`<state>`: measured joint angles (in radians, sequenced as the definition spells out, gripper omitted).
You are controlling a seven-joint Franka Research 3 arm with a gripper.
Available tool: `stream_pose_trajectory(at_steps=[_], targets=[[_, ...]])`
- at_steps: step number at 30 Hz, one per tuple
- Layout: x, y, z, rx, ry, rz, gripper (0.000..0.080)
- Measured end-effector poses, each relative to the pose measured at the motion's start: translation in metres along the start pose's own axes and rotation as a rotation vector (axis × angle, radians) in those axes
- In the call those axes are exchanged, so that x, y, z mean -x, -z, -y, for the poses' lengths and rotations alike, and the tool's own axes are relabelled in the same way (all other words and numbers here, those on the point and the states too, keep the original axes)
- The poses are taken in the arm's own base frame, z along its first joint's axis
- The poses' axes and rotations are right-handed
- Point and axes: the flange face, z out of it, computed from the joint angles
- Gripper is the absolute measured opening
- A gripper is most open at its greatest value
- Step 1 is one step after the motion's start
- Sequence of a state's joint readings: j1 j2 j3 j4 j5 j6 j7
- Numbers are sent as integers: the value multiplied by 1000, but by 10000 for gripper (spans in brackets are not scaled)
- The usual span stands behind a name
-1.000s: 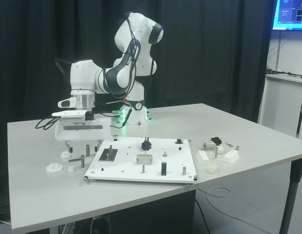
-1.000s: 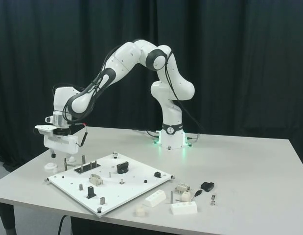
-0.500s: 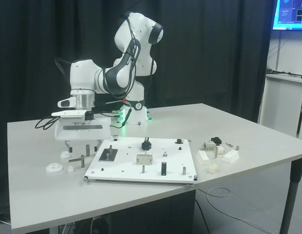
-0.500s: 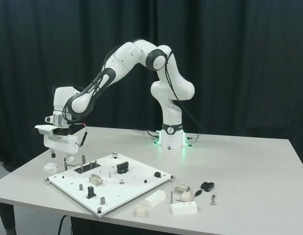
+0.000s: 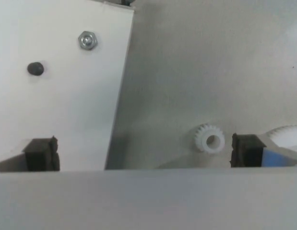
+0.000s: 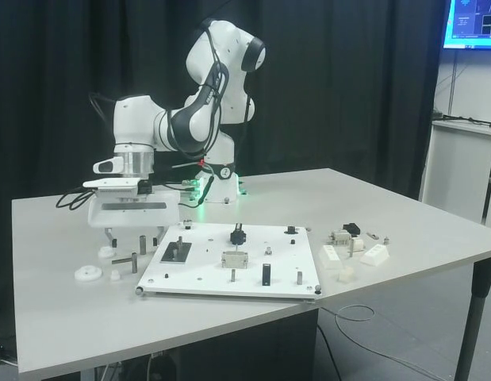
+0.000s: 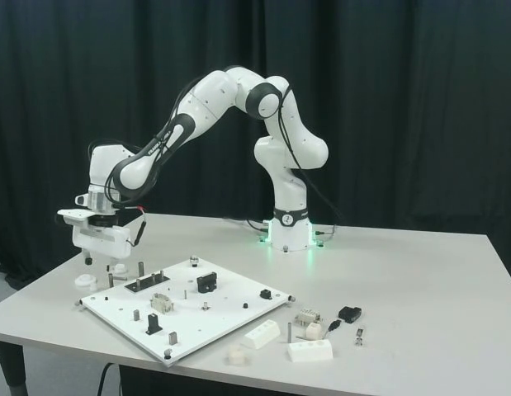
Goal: Remove square peg 3.
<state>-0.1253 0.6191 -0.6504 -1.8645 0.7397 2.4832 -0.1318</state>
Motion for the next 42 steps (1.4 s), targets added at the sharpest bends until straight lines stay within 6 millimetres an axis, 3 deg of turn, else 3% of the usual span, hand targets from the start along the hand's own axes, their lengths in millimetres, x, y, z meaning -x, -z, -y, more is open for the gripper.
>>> stream_pose_trajectory(at_steps=[42], targets=[[-13, 12, 16, -19, -52, -39, 800]])
